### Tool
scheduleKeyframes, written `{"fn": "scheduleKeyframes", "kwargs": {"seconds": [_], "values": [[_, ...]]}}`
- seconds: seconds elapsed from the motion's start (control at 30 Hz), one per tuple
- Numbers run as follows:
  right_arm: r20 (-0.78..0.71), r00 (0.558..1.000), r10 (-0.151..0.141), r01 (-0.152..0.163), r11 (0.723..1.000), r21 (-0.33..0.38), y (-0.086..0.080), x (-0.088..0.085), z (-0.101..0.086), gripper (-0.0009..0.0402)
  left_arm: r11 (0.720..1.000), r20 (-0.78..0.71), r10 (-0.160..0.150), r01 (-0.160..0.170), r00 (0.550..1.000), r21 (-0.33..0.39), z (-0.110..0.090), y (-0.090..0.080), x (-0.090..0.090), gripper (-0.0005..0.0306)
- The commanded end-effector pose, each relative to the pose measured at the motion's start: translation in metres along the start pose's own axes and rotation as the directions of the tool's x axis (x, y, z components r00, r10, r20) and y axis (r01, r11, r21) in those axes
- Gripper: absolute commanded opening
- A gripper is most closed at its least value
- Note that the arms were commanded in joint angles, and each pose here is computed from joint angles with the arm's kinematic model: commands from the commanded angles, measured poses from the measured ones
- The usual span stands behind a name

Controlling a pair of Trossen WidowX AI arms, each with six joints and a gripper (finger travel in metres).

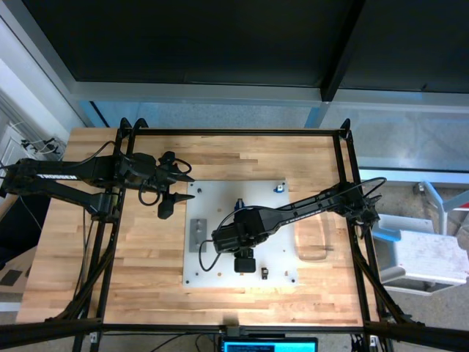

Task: Pick the HAN10E connector and install in the HAN10E hub

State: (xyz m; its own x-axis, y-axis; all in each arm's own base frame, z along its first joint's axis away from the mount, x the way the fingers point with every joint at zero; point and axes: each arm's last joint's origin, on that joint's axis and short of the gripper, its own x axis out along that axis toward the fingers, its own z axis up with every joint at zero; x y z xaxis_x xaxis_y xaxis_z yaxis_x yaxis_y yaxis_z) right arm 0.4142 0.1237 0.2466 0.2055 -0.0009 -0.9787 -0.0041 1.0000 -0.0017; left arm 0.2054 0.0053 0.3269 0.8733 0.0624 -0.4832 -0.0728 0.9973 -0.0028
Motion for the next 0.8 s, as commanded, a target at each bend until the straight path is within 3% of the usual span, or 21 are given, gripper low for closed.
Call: {"fn": "scheduleKeyframes", "kwargs": {"seconds": [0.03, 0.8], "values": [[0.002, 1.0, -0.025, 0.025, 0.999, -0.02, 0.005, 0.001, -0.003, 0.0114, 1.0, 0.0, 0.001, -0.001, 1.0, 0.0, 0.0, 0.0, 0.0, 0.0227], [0.011, 1.0, -0.017, 0.017, 0.999, -0.04, 0.012, 0.019, -0.012, 0.0114, 1.0, 0.0, 0.001, -0.001, 1.0, 0.0, 0.0, 0.0, 0.0, 0.0227]]}}
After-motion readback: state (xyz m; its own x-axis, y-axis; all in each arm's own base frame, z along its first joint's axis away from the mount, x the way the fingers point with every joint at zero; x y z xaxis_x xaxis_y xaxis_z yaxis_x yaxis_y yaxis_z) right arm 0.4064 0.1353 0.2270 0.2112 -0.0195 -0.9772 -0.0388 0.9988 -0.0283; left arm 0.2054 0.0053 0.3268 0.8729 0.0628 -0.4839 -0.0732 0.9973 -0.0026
